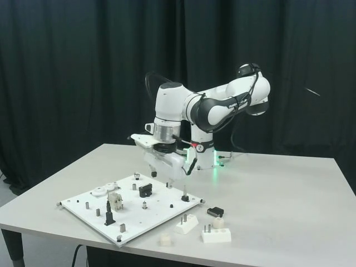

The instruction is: Pick square peg 3.

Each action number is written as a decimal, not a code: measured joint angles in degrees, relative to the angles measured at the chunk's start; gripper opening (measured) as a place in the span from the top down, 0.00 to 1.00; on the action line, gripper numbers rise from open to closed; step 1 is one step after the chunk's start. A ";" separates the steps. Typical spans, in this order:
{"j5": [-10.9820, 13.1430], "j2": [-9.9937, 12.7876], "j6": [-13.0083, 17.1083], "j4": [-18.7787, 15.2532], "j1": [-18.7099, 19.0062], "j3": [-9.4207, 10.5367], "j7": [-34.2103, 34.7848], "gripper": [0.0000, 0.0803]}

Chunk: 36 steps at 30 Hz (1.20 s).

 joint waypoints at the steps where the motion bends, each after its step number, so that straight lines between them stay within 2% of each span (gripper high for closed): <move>1: 0.00 0.00 0.03 0.11 0.00 0.01 -0.72 0.00; 7: 0.49 0.00 1.41 0.73 -0.27 0.45 -6.42 0.00; 18: 4.02 0.01 5.72 2.22 -3.20 3.04 -16.30 0.00; 28: 5.74 0.02 5.39 5.47 -7.19 4.35 -25.81 0.00; 36: 7.48 0.02 3.27 7.75 -8.79 4.51 -27.66 0.00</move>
